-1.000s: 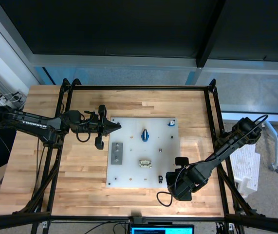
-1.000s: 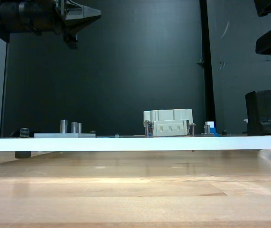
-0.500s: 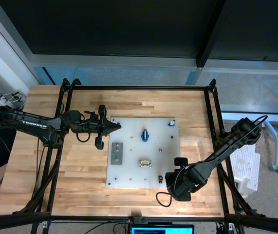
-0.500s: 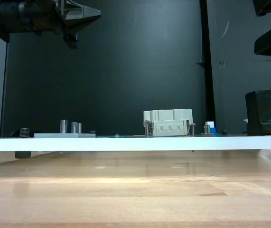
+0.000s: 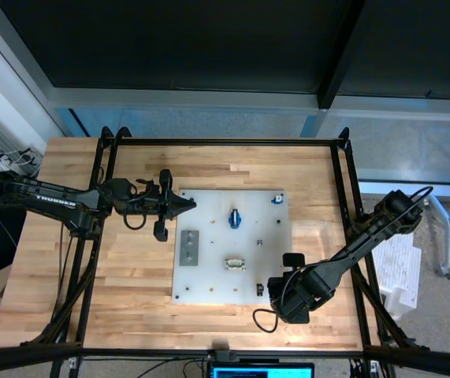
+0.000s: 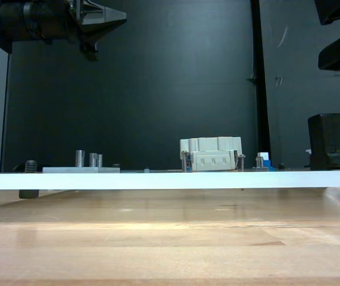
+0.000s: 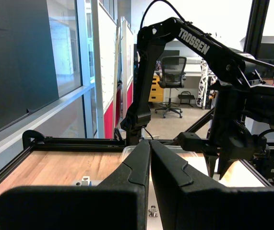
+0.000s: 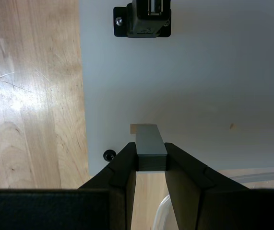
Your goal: Pick the 16mm bar and install on taskboard
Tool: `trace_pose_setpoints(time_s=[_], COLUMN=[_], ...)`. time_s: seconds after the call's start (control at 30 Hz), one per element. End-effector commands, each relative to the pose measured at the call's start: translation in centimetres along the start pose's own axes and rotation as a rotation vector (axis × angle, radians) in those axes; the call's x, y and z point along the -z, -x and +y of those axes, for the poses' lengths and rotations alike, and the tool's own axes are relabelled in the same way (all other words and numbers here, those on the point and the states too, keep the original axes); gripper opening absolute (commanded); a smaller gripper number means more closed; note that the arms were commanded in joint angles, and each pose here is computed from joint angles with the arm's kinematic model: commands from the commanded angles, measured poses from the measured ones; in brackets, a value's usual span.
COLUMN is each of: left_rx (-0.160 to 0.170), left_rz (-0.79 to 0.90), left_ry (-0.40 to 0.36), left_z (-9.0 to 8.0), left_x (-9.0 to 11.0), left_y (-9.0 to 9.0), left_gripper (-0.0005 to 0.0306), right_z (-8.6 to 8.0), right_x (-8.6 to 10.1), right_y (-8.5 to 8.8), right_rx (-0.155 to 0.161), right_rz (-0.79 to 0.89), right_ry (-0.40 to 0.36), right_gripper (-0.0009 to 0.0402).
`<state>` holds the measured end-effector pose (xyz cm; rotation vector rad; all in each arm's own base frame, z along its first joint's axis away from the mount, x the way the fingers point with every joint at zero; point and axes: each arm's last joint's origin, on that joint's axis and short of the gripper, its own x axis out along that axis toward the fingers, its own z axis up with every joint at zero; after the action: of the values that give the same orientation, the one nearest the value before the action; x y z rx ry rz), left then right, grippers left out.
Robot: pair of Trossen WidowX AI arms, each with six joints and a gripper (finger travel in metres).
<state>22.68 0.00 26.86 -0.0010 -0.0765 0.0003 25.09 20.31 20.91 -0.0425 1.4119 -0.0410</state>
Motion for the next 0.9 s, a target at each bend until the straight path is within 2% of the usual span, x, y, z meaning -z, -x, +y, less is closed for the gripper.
trace_pose_setpoints(time_s=[0.03, 0.7, 0.9], left_rx=[0.000, 0.000, 0.000], left_rz=[0.000, 0.000, 0.000], left_ry=[0.000, 0.000, 0.000], left_z=[0.01, 0.01, 0.01], left_x=[0.00, 0.00, 0.00], left_y=[0.00, 0.00, 0.00], left_gripper=[0.0000, 0.0000, 0.0000], right_z=[0.02, 0.11, 0.31], right_x=[0.00, -0.04, -0.20], right_y=[0.03, -0.05, -0.54], right_rx=[-0.004, -0.009, -0.012], right_rz=[0.000, -0.002, 0.005], right_ry=[-0.002, -0.014, -0.014], right_gripper=[0.0027, 0.0027, 0.0027])
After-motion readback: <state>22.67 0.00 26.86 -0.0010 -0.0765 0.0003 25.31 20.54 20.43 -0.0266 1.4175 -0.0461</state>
